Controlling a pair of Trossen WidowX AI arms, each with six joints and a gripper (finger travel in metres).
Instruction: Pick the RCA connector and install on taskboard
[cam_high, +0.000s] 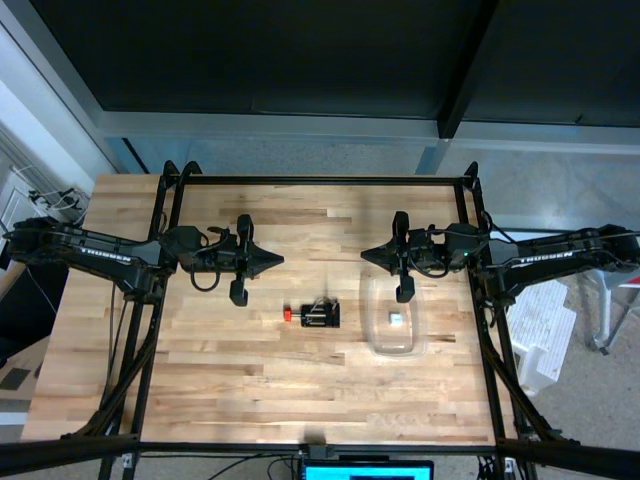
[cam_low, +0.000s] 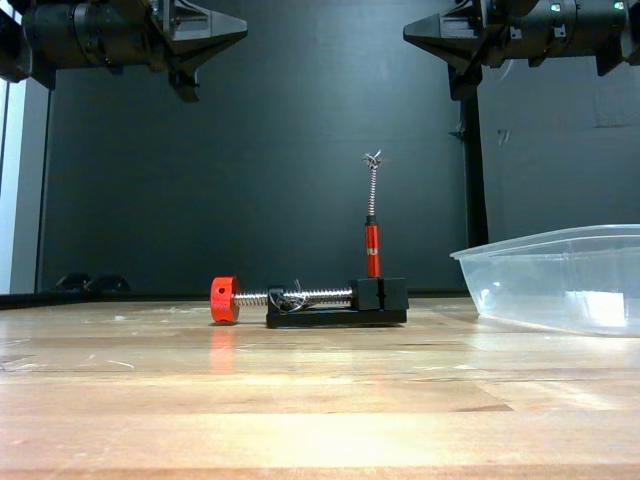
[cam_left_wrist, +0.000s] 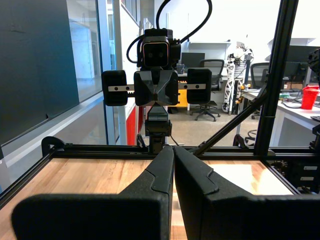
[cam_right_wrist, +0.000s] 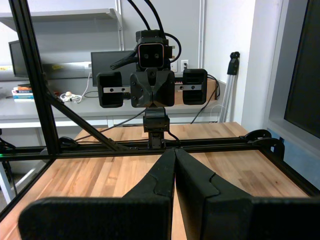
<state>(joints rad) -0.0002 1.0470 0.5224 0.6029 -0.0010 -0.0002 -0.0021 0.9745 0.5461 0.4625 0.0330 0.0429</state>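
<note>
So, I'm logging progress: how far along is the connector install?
Looks done: the connector stands on the vise, its cable rising free; the tray holds only the white block. Nothing in hand: left gripper and right gripper are shut, parked high. Nothing visibly left.

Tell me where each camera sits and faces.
High: above near edge, down onto black red-knobbed vise, clear plastic tray; left gripper, right gripper facing inward.
Low: tabletop level; red cylindrical connector on vise, grippers overhead.
Left wrist: along shut left gripper toward right arm.
Right wrist: mirrored, shut, toward left arm.
High, low share vise, tray.
</note>
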